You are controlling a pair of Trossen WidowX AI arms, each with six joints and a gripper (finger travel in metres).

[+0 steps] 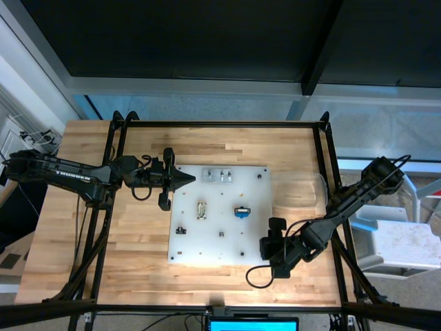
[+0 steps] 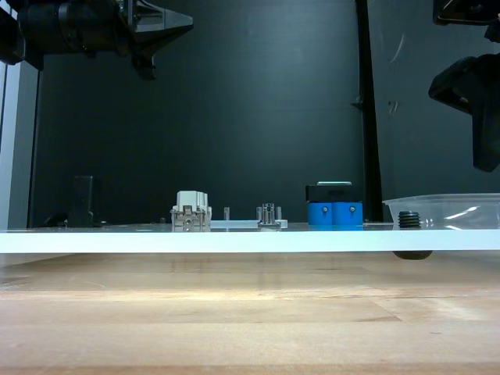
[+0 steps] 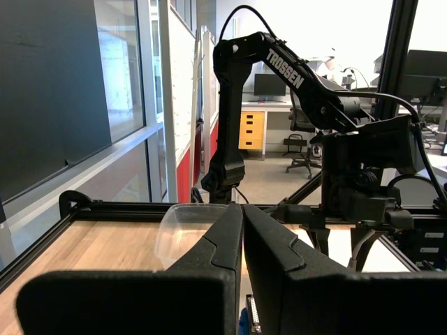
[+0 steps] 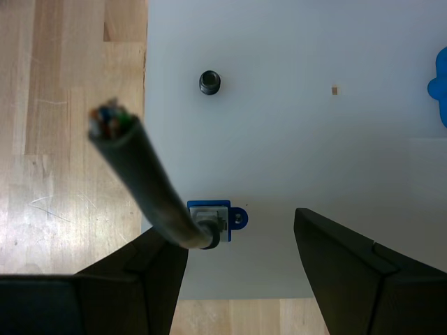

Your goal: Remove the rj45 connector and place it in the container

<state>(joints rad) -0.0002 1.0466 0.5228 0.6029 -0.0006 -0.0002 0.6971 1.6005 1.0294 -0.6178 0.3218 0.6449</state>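
Right gripper over rj45 — left aloft — TROSSEN arms

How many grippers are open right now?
1. Right gripper, open over the rj45 connector at the white board's edge. Left gripper is shut, raised over the board's left edge.
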